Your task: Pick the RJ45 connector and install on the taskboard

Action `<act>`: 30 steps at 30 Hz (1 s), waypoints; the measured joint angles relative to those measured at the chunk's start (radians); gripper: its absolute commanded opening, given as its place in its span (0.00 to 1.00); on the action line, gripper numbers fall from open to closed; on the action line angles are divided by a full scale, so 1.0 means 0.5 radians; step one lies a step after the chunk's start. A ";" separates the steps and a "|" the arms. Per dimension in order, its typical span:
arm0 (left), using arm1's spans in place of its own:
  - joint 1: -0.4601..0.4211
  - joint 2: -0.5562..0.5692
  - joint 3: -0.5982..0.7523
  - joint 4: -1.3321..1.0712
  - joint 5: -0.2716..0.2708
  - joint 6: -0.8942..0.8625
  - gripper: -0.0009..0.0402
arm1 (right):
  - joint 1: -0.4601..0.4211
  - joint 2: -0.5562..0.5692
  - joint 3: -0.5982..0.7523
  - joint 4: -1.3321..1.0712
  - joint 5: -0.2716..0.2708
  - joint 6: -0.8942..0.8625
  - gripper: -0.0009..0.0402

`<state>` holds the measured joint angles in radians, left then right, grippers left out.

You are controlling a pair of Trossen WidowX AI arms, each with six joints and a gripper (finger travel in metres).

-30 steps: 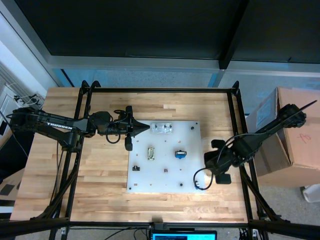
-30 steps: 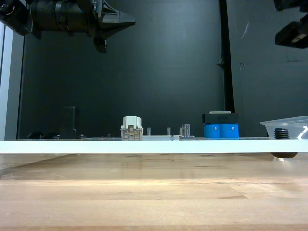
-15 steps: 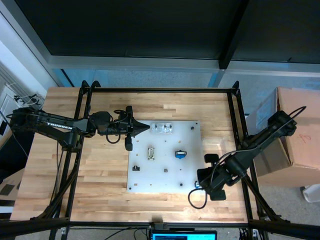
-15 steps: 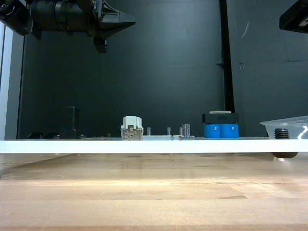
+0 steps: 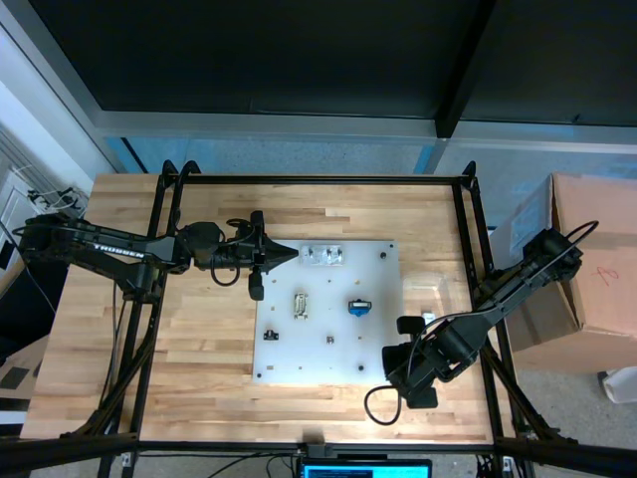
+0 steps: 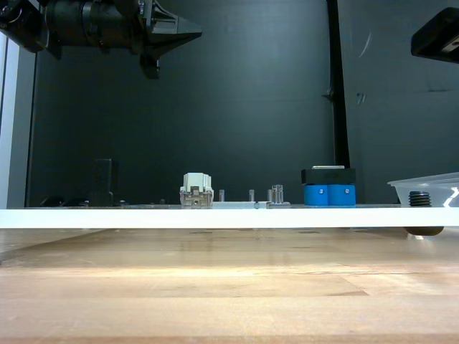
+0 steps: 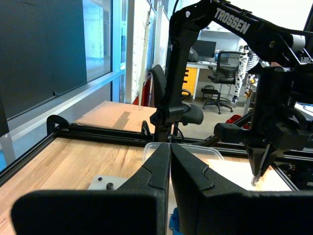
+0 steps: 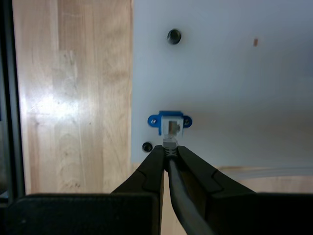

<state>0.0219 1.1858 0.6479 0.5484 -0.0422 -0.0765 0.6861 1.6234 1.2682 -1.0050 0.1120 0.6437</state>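
- The right tool (image 8: 168, 149) pinches the connector (image 8: 169, 142) at its tips, with the dark cable (image 8: 182, 203) trailing back between the fingers.
- The connector is held in the air, clear of its seat; in the wrist view its nose points at the small blue socket (image 8: 169, 122) on the white board (image 5: 338, 363).
- Since a second ago the right arm has swung away from the clear tray (image 6: 427, 183) toward the board's near right corner, and the cable loop has come along with it.
- In the low view the right arm shows only high up at the edge, well above the board.
- The left tool (image 7: 170, 145) is pressed together with nothing in it, hanging high over the board's far left edge, just where it was before.
- The board lies flat on the wooden table (image 5: 199, 339).
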 measured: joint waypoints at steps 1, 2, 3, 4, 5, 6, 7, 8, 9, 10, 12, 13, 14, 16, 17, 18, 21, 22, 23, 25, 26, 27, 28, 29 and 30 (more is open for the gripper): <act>0.000 0.000 0.000 0.000 -0.001 0.000 0.02 | 0.000 0.005 0.000 0.006 0.001 -0.001 0.02; 0.000 0.000 -0.001 0.000 0.000 -0.001 0.02 | -0.002 0.008 -0.001 0.008 0.002 -0.002 0.02; 0.000 0.000 0.000 0.001 0.000 0.000 0.02 | -0.002 0.010 -0.002 0.009 0.002 -0.002 0.02; 0.000 0.000 0.000 0.000 -0.001 0.000 0.02 | -0.002 0.011 -0.003 0.008 0.002 -0.003 0.02; 0.000 0.000 0.000 0.000 -0.001 0.000 0.02 | -0.002 0.012 -0.003 0.009 0.002 -0.005 0.02; 0.000 0.000 0.000 0.000 0.000 0.000 0.02 | -0.002 0.013 -0.004 0.011 0.004 -0.006 0.02; 0.000 0.000 -0.001 0.000 0.000 0.000 0.02 | -0.003 0.014 -0.005 0.012 0.005 -0.006 0.02; 0.000 0.000 0.000 0.001 -0.001 -0.001 0.02 | -0.003 0.017 -0.005 0.012 0.010 -0.007 0.02; 0.000 0.000 0.000 0.000 0.000 0.000 0.02 | -0.003 0.017 -0.009 0.015 0.014 -0.009 0.02; 0.000 0.000 0.000 0.000 -0.001 0.000 0.02 | -0.003 0.018 -0.013 0.015 0.018 -0.009 0.02; 0.000 0.000 0.000 0.000 0.000 0.000 0.02 | -0.003 0.018 -0.027 0.029 0.020 -0.010 0.02; 0.000 0.000 0.000 0.000 0.000 -0.001 0.02 | -0.003 0.018 -0.037 0.046 0.023 -0.010 0.02; 0.000 0.000 0.000 0.001 -0.001 -0.001 0.02 | -0.003 0.018 -0.047 0.063 0.025 -0.010 0.02; 0.000 0.000 0.000 0.001 0.000 0.000 0.02 | -0.003 0.018 -0.072 0.090 0.024 -0.010 0.02; 0.000 0.000 -0.001 0.001 0.000 -0.001 0.02 | -0.003 0.018 -0.085 0.108 0.026 -0.011 0.02; 0.000 0.000 0.000 0.000 0.000 -0.001 0.02 | -0.003 0.018 -0.095 0.130 0.027 -0.011 0.02; 0.000 0.000 0.000 0.000 0.000 -0.001 0.02 | -0.002 0.014 -0.119 0.167 0.032 -0.010 0.02; 0.000 0.000 0.000 0.001 -0.001 -0.001 0.02 | -0.002 0.013 -0.124 0.168 0.032 -0.011 0.02; 0.000 0.001 -0.001 0.001 0.000 0.000 0.02 | -0.002 0.013 -0.126 0.167 0.032 -0.011 0.02; 0.000 0.000 0.000 0.000 0.000 0.000 0.02 | -0.002 0.013 -0.129 0.167 0.032 -0.011 0.02; 0.000 0.000 -0.001 0.001 0.000 -0.001 0.02 | -0.002 0.012 -0.130 0.167 0.031 -0.011 0.02; 0.000 0.000 0.000 0.000 0.000 0.000 0.02 | -0.002 0.012 -0.131 0.167 0.031 -0.010 0.02; 0.000 0.000 0.000 0.000 0.000 0.000 0.02 | -0.002 0.012 -0.132 0.167 0.031 -0.010 0.02; 0.000 0.000 0.000 0.001 -0.001 -0.001 0.02 | -0.002 0.012 -0.133 0.166 0.031 -0.010 0.02; 0.000 0.000 0.000 0.001 0.000 -0.001 0.02 | -0.002 0.012 -0.134 0.166 0.031 -0.010 0.02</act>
<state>0.0219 1.1858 0.6479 0.5488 -0.0422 -0.0769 0.6849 1.6295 1.2015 -0.9222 0.1276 0.6388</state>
